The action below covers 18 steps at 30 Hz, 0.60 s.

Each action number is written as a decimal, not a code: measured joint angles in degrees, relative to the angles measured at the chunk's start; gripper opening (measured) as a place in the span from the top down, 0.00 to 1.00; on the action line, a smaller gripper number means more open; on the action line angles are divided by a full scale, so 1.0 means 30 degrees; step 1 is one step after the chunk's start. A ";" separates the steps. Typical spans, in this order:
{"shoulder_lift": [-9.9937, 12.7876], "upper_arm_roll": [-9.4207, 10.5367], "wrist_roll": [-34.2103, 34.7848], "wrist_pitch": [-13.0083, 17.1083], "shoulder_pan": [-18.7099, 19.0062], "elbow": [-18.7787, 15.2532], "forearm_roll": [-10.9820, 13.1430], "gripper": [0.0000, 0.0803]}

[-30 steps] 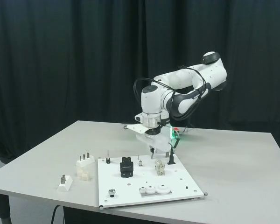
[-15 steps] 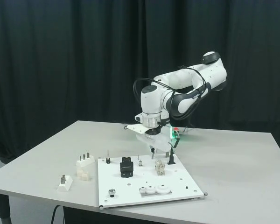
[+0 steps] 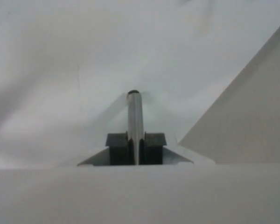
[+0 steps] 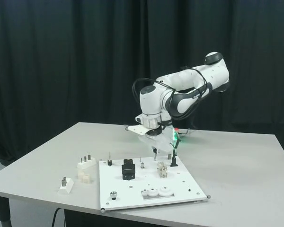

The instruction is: Insert round peg 2.

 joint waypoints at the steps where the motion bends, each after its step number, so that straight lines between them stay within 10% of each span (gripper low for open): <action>1: 0.0000 -0.0076 0.0000 -0.0109 -0.0021 0.0011 -0.0031 0.91; 18: 0.0000 -0.0904 -0.0210 -0.1571 -0.0557 0.0343 -0.0463 0.91</action>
